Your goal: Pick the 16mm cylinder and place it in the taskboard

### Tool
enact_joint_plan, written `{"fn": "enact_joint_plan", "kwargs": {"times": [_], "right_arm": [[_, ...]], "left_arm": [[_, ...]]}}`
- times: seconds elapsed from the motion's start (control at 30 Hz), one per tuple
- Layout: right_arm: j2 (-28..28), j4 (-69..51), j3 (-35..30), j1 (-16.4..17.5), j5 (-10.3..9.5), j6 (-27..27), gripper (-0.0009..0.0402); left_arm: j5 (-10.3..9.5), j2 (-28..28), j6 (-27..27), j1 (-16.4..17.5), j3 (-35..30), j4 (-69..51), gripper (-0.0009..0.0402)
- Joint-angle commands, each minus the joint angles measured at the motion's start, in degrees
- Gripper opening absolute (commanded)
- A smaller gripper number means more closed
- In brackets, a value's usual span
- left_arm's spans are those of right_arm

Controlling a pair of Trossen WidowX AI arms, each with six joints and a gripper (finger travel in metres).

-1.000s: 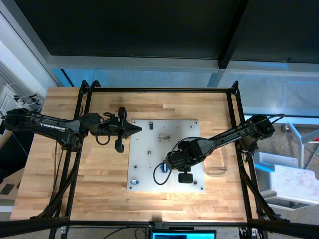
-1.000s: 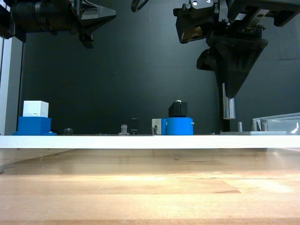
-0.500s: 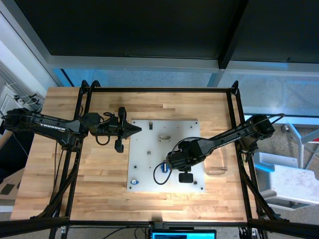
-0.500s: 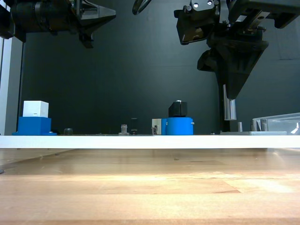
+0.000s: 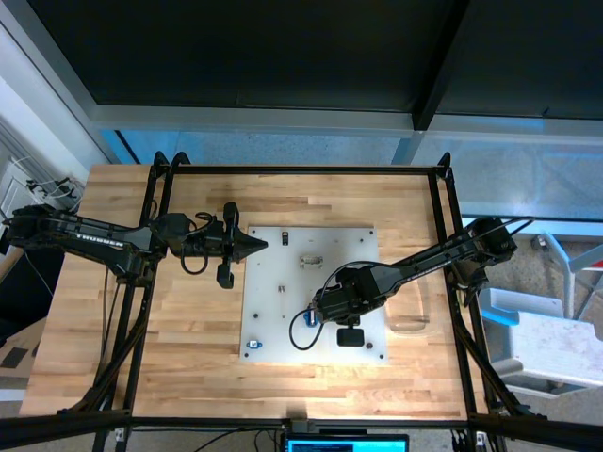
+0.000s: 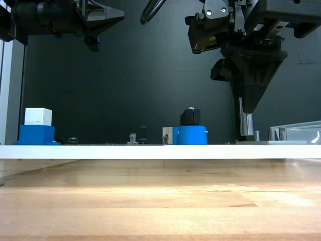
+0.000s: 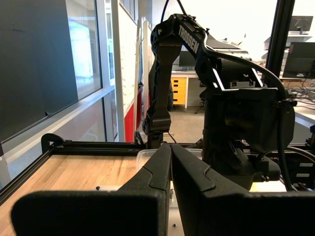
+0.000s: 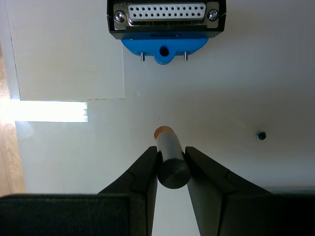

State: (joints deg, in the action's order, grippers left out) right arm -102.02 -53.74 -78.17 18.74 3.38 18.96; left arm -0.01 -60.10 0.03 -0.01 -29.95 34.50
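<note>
Clamping the 16mm cylinder (image 6: pixel 246 124) upright just above the taskboard (image 8: pixel 236 88), right gripper (image 8: pixel 171 153) may jam it if misaligned; left gripper (image 7: pixel 171 147) hangs pinched empty over its left edge.

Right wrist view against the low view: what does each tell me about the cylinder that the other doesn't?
Only the right wrist view: the right gripper clamps the 16mm cylinder from both sides over bare taskboard, short of the blue-mounted pin connector. Only the low view: the cylinder hangs upright, its lower end apparently just clear of the board, not seated. The left gripper sits high at the left, shut. Both: the right gripper holds the cylinder above the taskboard.
</note>
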Motion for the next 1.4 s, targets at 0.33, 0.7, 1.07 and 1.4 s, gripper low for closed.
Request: {"fn": "enact_joint_plan", "kwargs": {"times": [0.33,0.7,1.07,1.4], "right_arm": [[0.00,1.07,0.59,0.04,0.02,-0.02,0.0043],[0.00,1.33,0.79,0.04,0.02,0.02,0.0043],[-0.17,1.33,0.81,0.09,0.02,-0.02,0.0043],[-1.60,2.05,0.81,0.15,-0.39,0.02,0.0043]], "left_arm": [[0.02,0.00,0.02,0.02,0.00,0.02,0.0000],[0.02,0.00,0.02,0.00,0.00,0.02,0.0000],[0.02,0.00,0.02,0.02,0.00,0.02,0.0000],[0.02,0.00,0.00,0.00,0.00,0.02,0.0000]]}}
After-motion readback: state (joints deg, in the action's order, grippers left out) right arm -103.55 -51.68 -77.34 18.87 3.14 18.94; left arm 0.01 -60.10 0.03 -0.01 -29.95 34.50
